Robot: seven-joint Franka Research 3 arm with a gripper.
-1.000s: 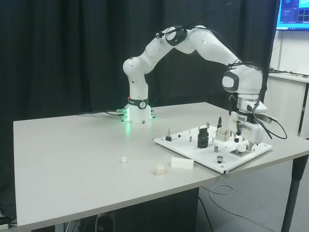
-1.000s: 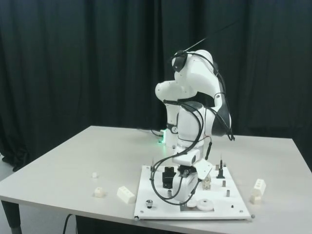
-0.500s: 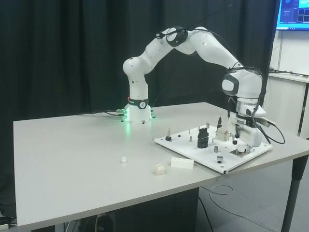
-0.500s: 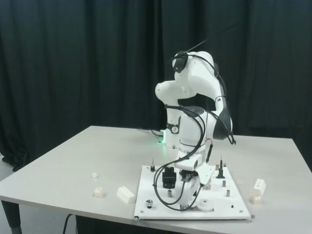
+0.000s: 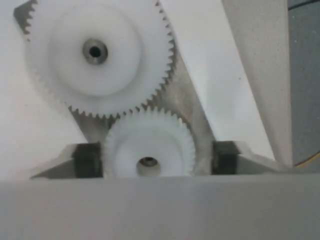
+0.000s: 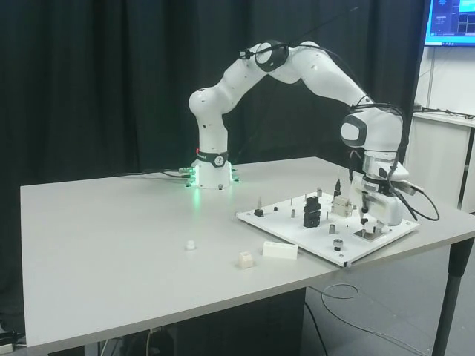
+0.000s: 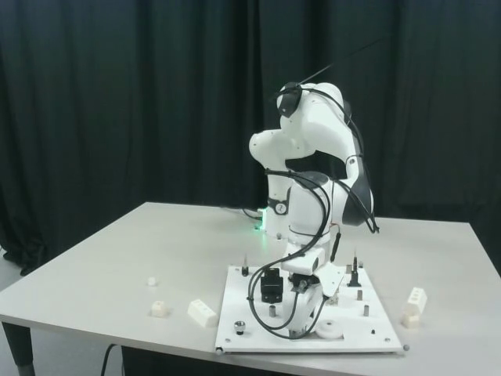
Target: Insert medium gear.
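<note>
I logged the grey table (image 6: pixel 111 237) carrying the white Franka arm (image 6: pixel 297 67), which reached from its green-lit base (image 6: pixel 210 176) over to the white assembly board (image 6: pixel 293 226) at the table's near corner. On the board stood a black block (image 6: pixel 312 211) and several small pegs; beside the board lay a white rectangular block (image 6: pixel 280 250), a small white cube (image 6: pixel 245 259) and a tiny white cap (image 6: pixel 191 244).

The gripper (image 6: pixel 371 220) sat low over the board's outer end. In the wrist view a large white gear (image 5: pixel 97 55) sat on its shaft on a grey metal plate (image 5: pixel 192 115). The medium gear (image 5: pixel 148 147) lay just beside it, teeth meshed with the large one, a pin end showing in its bore. The black finger pads (image 5: pixel 88 160) stood on either side of the medium gear: one touched its rim, the other stood apart from it, so I read the jaws as parted and not clamping.
</note>
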